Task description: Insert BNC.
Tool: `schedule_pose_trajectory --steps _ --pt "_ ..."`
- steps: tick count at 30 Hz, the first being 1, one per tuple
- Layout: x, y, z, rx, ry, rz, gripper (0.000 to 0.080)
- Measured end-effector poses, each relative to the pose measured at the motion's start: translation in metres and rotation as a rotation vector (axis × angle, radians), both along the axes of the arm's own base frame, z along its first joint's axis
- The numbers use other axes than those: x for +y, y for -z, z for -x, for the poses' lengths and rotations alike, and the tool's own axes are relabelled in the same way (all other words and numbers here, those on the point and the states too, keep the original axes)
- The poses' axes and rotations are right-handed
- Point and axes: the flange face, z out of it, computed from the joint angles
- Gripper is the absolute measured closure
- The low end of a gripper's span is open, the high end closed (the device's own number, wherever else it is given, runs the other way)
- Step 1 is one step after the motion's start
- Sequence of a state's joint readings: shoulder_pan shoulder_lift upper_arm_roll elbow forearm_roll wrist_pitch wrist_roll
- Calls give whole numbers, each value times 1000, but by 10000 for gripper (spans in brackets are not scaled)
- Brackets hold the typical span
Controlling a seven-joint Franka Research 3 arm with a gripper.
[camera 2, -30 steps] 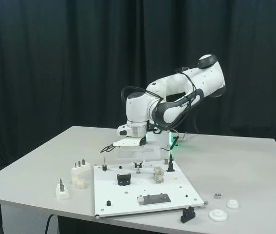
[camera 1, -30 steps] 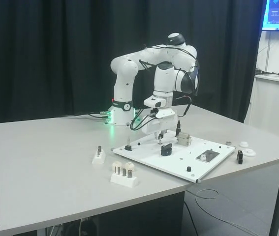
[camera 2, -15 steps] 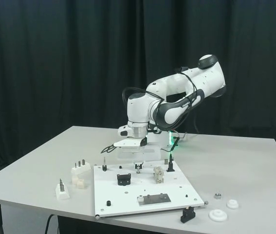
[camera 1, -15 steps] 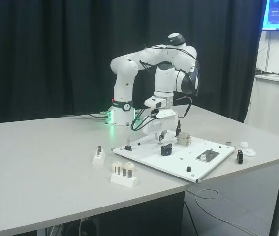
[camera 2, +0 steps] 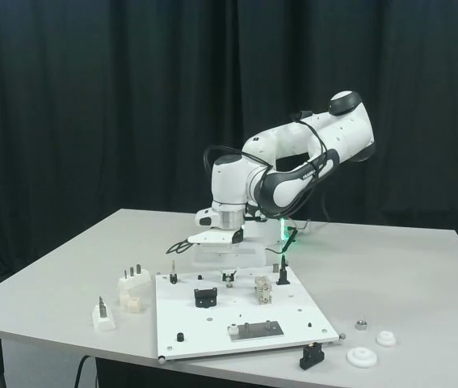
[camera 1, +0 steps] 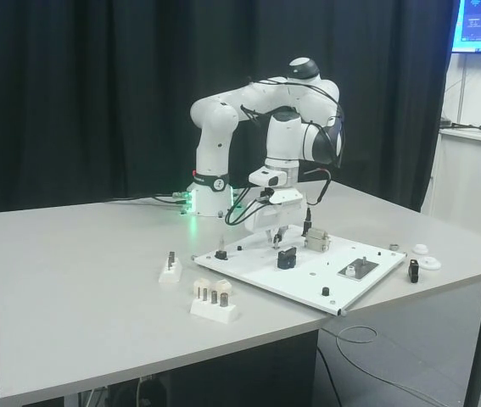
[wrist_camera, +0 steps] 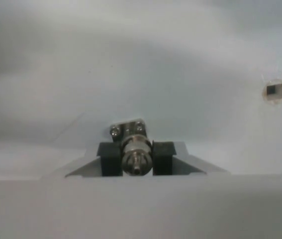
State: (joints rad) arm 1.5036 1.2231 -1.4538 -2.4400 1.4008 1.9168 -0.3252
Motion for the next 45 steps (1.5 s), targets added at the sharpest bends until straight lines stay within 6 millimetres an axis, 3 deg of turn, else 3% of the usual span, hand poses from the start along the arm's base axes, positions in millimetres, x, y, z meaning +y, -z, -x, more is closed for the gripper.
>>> schedule_pose_trajectory --steps 45 --pt "3 3 4 -1 -2 1 677"
